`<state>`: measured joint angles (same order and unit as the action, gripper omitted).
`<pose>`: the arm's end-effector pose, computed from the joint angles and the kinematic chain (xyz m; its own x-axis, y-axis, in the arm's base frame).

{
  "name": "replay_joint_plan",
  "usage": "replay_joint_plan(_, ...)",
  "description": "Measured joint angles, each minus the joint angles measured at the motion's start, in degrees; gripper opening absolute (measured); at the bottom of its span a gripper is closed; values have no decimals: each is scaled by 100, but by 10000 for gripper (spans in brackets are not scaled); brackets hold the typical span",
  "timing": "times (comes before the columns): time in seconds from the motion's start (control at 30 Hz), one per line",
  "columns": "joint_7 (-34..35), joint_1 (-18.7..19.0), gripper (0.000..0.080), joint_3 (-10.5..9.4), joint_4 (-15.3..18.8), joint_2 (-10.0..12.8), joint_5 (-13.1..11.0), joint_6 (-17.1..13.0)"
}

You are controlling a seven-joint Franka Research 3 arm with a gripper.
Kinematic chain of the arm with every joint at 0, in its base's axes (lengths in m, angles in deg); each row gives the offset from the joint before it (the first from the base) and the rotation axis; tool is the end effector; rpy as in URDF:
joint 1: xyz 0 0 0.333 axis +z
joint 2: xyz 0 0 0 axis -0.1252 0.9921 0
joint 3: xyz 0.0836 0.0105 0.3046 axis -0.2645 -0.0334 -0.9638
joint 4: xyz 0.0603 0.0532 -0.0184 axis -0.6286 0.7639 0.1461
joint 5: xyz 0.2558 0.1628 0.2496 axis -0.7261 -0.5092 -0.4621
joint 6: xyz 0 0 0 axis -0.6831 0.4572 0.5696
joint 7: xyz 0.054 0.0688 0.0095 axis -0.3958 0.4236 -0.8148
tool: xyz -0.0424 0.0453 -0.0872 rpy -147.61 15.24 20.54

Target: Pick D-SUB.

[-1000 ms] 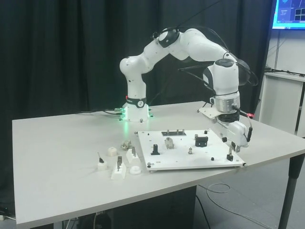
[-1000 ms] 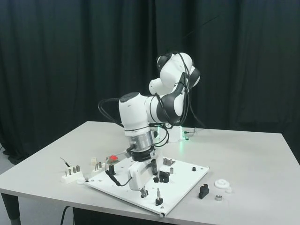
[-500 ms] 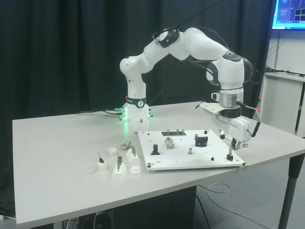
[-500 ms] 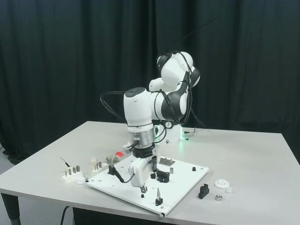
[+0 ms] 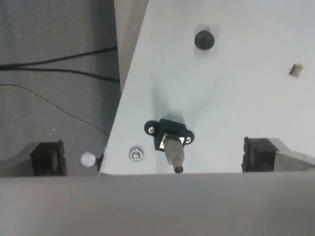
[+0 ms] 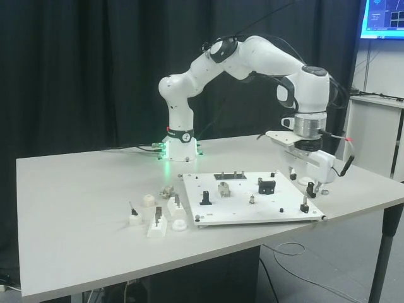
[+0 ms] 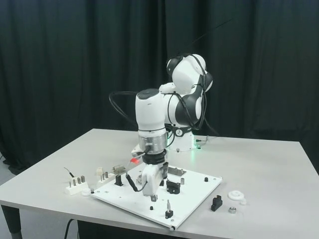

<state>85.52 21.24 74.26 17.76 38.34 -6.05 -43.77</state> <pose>0.7523 0.0479 0.2980 -0.7112 -0.7029 -0.0139 -0.7026 0.7098 0.0511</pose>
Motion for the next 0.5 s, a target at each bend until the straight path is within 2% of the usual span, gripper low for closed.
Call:
replay_joint_plan(0.27,-334,-11,800,-1,-125,0,208,165)
replay_joint_plan(0.5,-675,-11,800,-15,-260,0,282,352)
